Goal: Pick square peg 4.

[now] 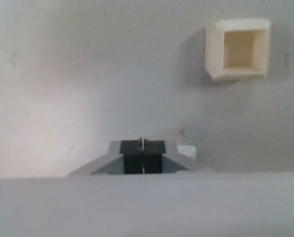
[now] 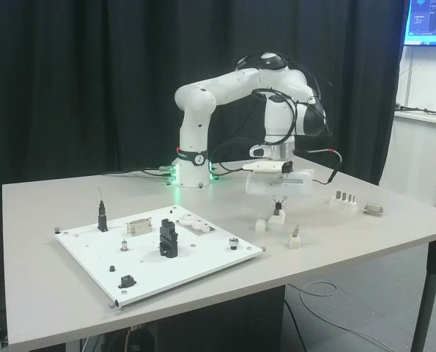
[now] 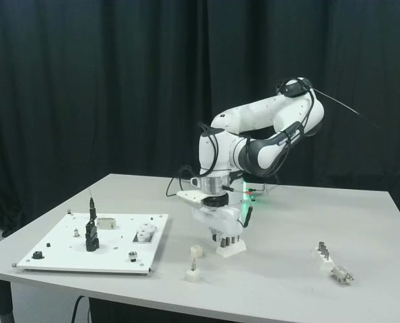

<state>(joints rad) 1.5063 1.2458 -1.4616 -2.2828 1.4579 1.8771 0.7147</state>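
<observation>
Wrist view shows our gripper (image 1: 143, 157) clenched on a thin metal peg (image 1: 143, 144) — square peg 4 — hanging over bare grey table (image 1: 63, 98), near a hollow square holder (image 1: 238, 48).

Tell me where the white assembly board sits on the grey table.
In the first room view the white assembly board lies flat on the grey table's near left part, left of the gripper and small white holder blocks.

Grey tabletop (image 2: 49, 205) — white board (image 2: 93, 257) lower left of the first room frame, arm base (image 2: 190, 176) bolted behind centre. Three small white holders (image 2: 277, 217) (image 2: 260, 225) (image 2: 294, 240) lie right of centre; a peg block (image 2: 344, 202) and connector (image 2: 372, 210) further right.
</observation>
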